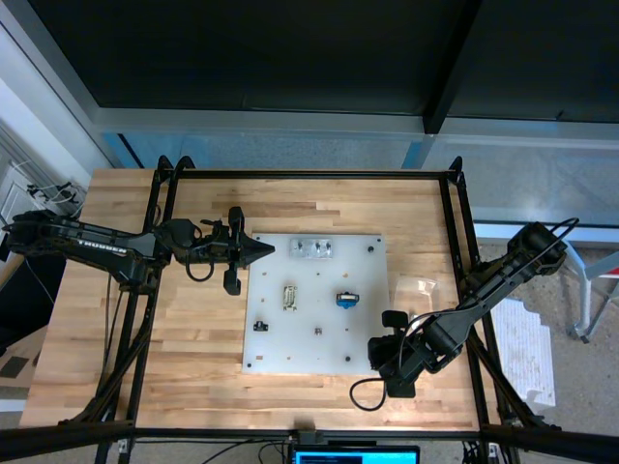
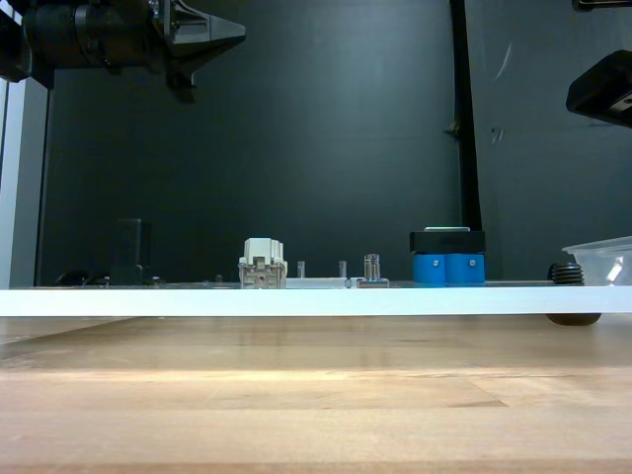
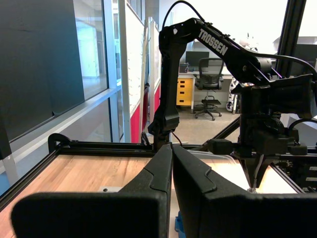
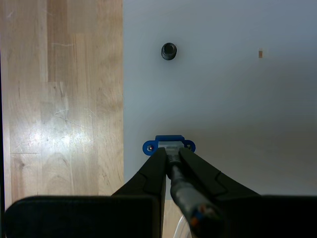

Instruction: Pick the RJ45 connector and install on taskboard

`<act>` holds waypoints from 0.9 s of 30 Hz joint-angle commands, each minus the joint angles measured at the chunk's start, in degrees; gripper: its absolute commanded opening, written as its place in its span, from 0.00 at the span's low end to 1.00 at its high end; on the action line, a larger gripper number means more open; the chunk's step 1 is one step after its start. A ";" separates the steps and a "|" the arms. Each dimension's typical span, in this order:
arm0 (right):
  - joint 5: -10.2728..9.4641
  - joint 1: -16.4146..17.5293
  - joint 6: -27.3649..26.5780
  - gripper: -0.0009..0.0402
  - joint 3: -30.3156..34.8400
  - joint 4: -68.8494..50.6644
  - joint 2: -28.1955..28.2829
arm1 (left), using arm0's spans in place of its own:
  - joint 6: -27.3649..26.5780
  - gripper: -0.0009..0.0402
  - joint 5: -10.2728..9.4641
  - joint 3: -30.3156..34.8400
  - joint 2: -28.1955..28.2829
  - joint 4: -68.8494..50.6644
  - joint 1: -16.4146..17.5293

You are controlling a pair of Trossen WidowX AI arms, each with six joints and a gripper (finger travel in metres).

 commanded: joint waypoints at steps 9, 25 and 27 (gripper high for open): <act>-0.24 0.15 -0.17 0.02 0.44 -0.17 -0.20 | 0.00 0.02 0.00 0.00 0.02 0.02 0.00; -0.24 0.35 -0.17 0.34 0.50 -0.17 -1.25 | 0.00 0.02 0.00 0.00 0.00 0.02 0.00; -0.26 0.39 -0.17 0.38 0.50 -0.22 -1.29 | 0.02 0.02 0.00 0.00 0.02 0.02 0.02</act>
